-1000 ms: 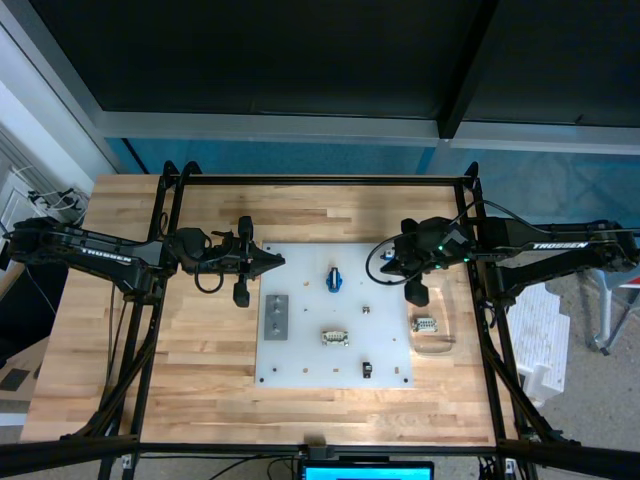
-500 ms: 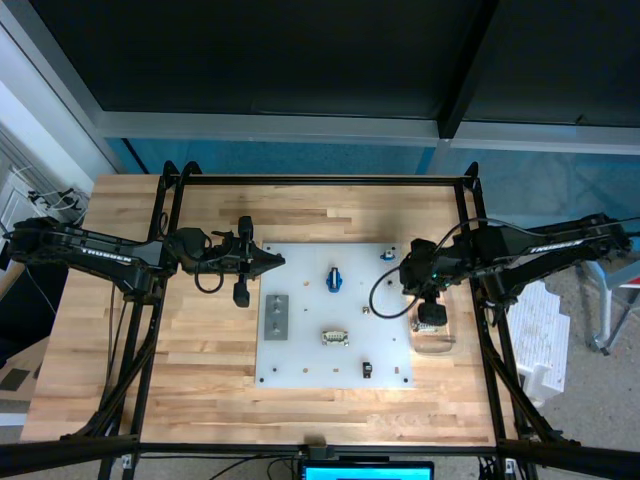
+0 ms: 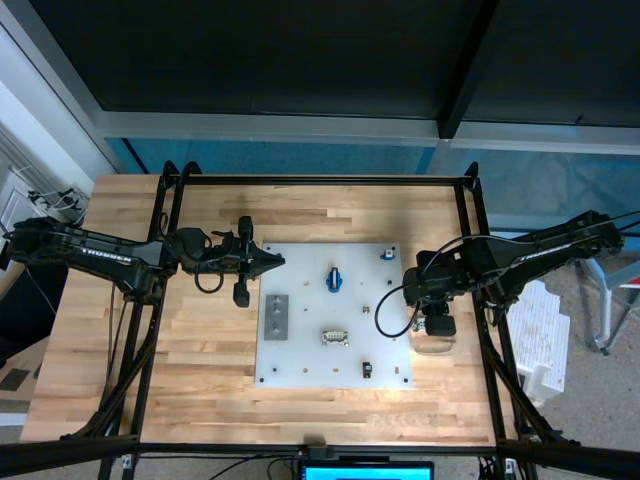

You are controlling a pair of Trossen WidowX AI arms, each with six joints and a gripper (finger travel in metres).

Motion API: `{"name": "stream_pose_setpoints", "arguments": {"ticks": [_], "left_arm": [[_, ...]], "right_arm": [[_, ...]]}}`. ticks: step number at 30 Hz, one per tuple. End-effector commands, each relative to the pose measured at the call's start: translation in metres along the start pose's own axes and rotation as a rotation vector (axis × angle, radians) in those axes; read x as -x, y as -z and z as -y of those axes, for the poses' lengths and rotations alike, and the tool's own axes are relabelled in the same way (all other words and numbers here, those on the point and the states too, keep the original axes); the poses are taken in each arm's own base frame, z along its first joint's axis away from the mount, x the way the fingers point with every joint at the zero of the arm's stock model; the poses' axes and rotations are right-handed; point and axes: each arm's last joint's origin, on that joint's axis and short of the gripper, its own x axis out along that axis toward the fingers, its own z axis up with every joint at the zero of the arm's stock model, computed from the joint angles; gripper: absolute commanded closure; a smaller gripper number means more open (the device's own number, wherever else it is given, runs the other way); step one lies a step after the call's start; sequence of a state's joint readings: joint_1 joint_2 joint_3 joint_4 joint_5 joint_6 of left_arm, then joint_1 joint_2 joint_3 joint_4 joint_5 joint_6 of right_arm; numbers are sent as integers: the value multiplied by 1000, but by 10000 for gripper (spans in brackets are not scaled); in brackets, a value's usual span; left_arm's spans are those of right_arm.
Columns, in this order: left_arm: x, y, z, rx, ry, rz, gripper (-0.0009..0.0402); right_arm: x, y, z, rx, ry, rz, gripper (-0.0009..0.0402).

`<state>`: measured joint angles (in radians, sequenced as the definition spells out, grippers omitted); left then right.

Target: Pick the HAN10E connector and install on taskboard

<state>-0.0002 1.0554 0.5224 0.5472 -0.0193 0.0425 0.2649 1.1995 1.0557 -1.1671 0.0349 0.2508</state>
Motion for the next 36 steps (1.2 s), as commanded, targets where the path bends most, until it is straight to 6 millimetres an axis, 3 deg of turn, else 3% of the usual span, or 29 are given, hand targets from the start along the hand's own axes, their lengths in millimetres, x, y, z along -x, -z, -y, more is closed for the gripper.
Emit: {"name": "stream_pose_setpoints", "arguments": {"ticks": [1,7,16,36], "left_arm": [[0,0,0,0,0,0,392],[0,0,0,0,0,0,392],[0,0,0,0,0,0,392],[0,0,0,0,0,0,392]], "right_arm": [[-4,0,-6,12,-1,-20,221],[-16,6,-11,18,8,-77,160],[-32,18,-17,28,44,-117,101],[-71,33,-22,31,47,-146,81]]}}
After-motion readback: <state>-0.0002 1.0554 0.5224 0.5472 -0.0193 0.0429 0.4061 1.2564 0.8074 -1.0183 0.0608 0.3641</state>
